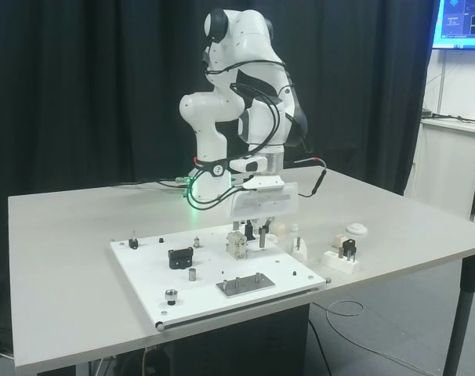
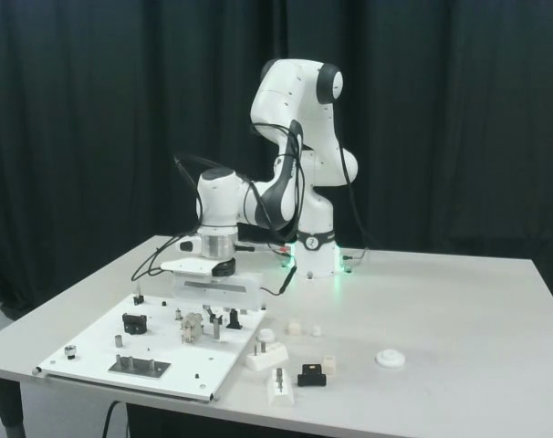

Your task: Insert square peg 3.

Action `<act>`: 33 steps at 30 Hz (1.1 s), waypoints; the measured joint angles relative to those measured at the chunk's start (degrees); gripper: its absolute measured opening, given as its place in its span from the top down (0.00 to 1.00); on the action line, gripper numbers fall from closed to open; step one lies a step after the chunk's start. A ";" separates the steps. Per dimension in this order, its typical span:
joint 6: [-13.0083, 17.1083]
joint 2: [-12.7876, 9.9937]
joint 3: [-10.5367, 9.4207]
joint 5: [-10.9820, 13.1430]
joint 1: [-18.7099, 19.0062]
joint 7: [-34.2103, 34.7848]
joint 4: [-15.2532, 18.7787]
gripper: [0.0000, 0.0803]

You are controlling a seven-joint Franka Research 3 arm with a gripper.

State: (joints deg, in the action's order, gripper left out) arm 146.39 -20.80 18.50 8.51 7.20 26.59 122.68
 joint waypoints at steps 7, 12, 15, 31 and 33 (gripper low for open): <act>-0.55 0.00 0.00 0.06 0.00 -0.43 0.00 0.86; -0.70 0.00 0.00 0.13 0.00 -0.43 0.00 0.86; -0.71 -0.02 0.00 0.31 0.00 -0.43 0.00 0.86; -0.71 -0.83 0.01 2.34 -0.04 -0.43 0.00 0.86; -0.71 -0.87 0.01 2.37 -0.04 -0.43 0.00 0.86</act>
